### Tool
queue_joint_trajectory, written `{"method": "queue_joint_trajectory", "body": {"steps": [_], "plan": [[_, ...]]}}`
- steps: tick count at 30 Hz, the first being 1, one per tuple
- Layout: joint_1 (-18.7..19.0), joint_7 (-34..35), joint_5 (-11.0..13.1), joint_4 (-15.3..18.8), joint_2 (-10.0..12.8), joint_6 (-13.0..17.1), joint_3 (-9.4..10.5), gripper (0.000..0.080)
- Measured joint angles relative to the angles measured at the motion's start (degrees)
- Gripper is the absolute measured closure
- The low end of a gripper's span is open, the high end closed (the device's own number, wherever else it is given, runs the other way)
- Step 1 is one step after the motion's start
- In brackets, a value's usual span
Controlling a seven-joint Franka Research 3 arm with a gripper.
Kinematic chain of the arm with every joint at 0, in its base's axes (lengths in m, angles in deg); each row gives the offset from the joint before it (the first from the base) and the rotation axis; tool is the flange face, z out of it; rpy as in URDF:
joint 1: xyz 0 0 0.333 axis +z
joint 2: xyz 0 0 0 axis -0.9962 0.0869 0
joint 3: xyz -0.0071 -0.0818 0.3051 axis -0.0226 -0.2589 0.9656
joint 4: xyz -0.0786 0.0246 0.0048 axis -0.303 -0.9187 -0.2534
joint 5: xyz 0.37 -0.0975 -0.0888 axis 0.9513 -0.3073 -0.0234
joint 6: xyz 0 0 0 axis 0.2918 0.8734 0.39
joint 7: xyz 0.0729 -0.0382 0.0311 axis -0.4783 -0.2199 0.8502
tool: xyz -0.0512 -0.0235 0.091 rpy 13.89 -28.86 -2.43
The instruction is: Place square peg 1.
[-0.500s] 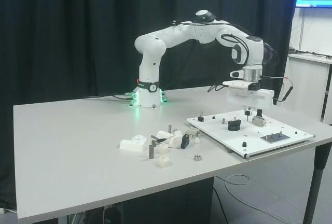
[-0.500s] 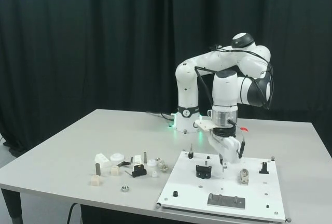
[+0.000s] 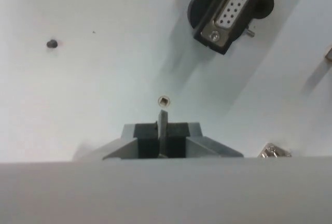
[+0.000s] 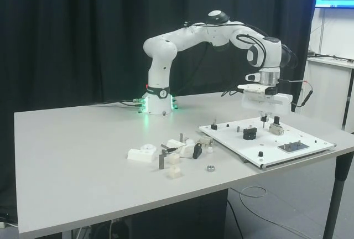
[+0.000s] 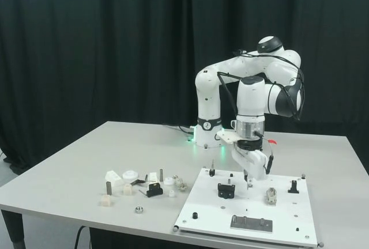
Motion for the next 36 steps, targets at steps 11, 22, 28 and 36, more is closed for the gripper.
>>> {"method": "queue_joint_trajectory", "body": {"steps": [11,22,28,36], "plan": [[0.0,0.0,-0.1,0.0,0.0,0.0,-0.07,0.0775],[0.0,0.0,-0.3,-0.1,0.0,0.2,-0.19,0.0775],[0.0,0.0,-0.6,-0.2,0.0,0.4,-0.40,0.0775],[0.0,0.0,-0.9,-0.2,0.0,0.4,-0.72,0.0775]]}}
